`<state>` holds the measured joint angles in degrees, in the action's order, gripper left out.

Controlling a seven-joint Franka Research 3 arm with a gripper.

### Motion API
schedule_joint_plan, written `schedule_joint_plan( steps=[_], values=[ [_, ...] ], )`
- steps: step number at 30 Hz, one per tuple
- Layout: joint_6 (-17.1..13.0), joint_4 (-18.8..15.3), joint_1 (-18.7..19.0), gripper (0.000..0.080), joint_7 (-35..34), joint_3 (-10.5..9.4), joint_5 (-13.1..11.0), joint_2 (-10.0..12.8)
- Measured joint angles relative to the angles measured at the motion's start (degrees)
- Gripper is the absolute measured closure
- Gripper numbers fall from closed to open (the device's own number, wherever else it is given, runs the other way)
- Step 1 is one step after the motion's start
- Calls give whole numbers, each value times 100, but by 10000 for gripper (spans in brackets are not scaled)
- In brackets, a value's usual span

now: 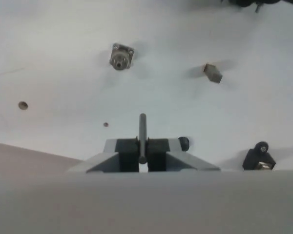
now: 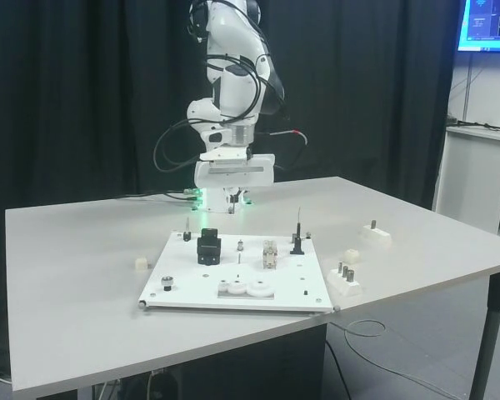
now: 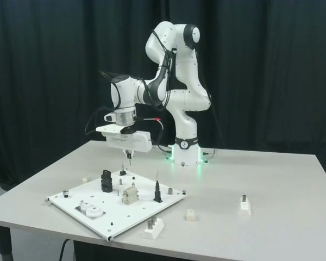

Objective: Insert round peg 1.

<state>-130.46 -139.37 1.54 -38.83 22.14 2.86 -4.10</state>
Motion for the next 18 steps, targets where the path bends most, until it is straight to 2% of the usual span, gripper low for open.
schedule_joint_plan(
  steps=[7, 18],
  values=[
    [-81, -181, 0, 768, -27, -11, 5, -109],
    [-286, -382, 43, 768, -101, -48, -2, -97]
  ],
)
